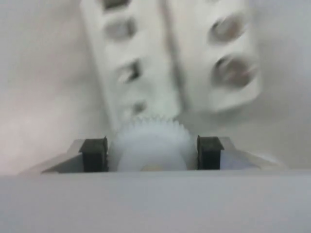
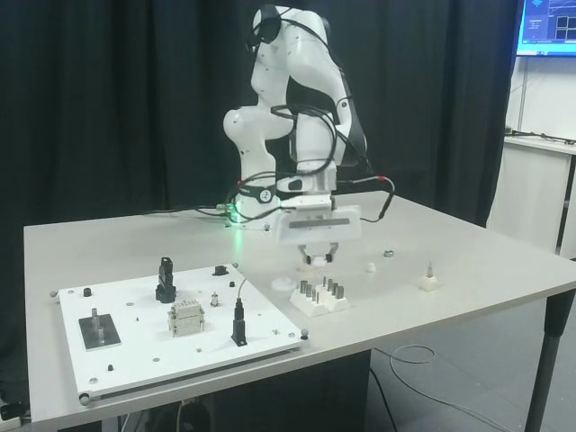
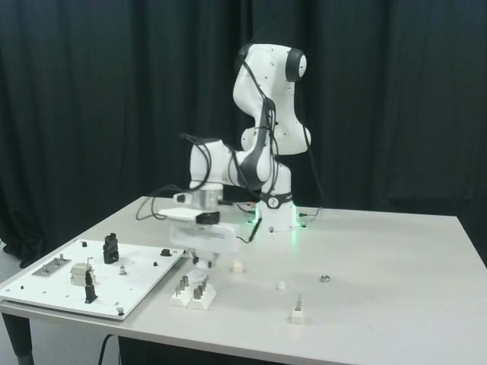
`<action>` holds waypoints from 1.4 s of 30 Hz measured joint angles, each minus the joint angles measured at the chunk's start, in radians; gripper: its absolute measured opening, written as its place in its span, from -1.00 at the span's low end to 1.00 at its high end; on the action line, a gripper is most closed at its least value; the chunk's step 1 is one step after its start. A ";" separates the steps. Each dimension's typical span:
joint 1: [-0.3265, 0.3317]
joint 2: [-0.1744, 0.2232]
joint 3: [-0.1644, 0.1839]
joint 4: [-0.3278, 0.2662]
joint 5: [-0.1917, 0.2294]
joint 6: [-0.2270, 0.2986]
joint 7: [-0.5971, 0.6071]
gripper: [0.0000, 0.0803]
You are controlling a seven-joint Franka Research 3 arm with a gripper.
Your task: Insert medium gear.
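Your pincer [image 1: 152, 153] is clamped on the gear [image 1: 151, 145], a white toothed wheel with a black fingertip [image 1: 94, 154] pressed to each side; you can see the grip best in the wrist view; in the room views the gear [image 2: 313, 259] hangs under the hand, off the table [image 2: 468, 261]; just below it sits the white peg holder [image 2: 317, 297], a pair of small blocks with upright grey pegs, and the gear is above it, not touching; near the holder lie small white parts [image 3: 237, 267]; beside it, toward the arm's far side, you have the white board [image 2: 162, 328] with black and grey fittings; behind everything hangs a black curtain [image 3: 91, 99].
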 joint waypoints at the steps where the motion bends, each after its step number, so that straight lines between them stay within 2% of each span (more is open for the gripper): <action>1: 0.000 -0.001 -0.010 0.008 -0.007 0.000 -0.005 -0.01; 9: 0.000 -0.003 -0.097 0.078 -0.051 -0.009 -0.064 -0.01; 19: -0.018 -0.001 -0.206 0.164 -0.060 -0.061 -0.195 -0.01; 25: -0.049 0.011 -0.256 0.220 -0.060 -0.093 -0.282 -0.01; 31: -0.105 0.036 -0.281 0.286 -0.060 -0.125 -0.365 -0.01; 42: -0.242 0.113 -0.280 0.424 -0.059 -0.213 -0.479 -0.01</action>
